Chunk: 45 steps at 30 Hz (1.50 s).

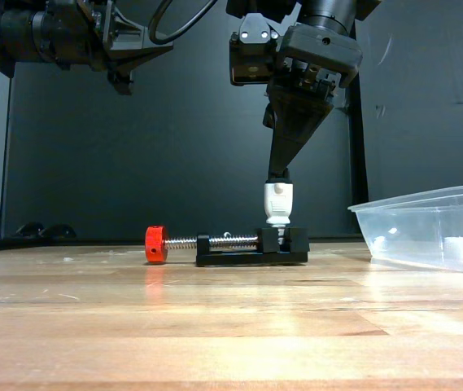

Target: Remove the power plug from the receptacle and place in the container

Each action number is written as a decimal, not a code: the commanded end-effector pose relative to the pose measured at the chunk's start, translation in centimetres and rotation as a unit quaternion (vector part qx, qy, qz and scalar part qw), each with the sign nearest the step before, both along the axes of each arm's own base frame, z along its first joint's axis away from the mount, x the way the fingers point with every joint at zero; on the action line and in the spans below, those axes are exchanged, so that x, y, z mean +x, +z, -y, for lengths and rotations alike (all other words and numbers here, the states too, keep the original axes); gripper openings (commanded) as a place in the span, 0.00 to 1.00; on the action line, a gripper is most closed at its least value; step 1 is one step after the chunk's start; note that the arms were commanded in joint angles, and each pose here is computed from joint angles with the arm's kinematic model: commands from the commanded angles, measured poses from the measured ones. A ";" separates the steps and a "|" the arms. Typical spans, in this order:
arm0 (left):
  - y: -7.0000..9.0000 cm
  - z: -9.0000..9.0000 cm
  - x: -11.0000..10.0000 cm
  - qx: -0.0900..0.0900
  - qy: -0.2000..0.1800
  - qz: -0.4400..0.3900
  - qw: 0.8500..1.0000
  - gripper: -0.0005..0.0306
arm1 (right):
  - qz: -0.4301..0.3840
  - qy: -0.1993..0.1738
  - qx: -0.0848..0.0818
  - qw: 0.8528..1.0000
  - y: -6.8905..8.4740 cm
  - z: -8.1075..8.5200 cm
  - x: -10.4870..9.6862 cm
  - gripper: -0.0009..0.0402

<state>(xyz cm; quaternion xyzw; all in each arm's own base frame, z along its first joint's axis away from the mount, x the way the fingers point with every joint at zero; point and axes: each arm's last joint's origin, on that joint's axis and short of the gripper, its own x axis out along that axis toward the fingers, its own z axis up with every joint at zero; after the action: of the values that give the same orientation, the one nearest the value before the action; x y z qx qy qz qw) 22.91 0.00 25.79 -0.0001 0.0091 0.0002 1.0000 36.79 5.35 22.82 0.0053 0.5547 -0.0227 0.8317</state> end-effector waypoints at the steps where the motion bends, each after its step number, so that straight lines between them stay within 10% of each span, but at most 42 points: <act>1: 0.0 0.0 0.0 0.000 0.000 0.000 1.000 0.02 | 0.001 0.000 0.001 1.000 0.0 0.0 0.0 0.03; 45: 0.0 0.0 0.0 0.000 0.000 0.001 1.000 0.02 | -0.008 0.000 0.000 1.000 4.8 0.2 -1.3 0.02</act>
<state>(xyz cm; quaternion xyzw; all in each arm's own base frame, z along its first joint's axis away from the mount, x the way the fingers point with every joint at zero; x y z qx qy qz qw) 22.91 0.00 25.79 -0.0003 0.0091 0.0006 1.0000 35.49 5.14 27.71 0.0052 0.5599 -0.0223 0.8283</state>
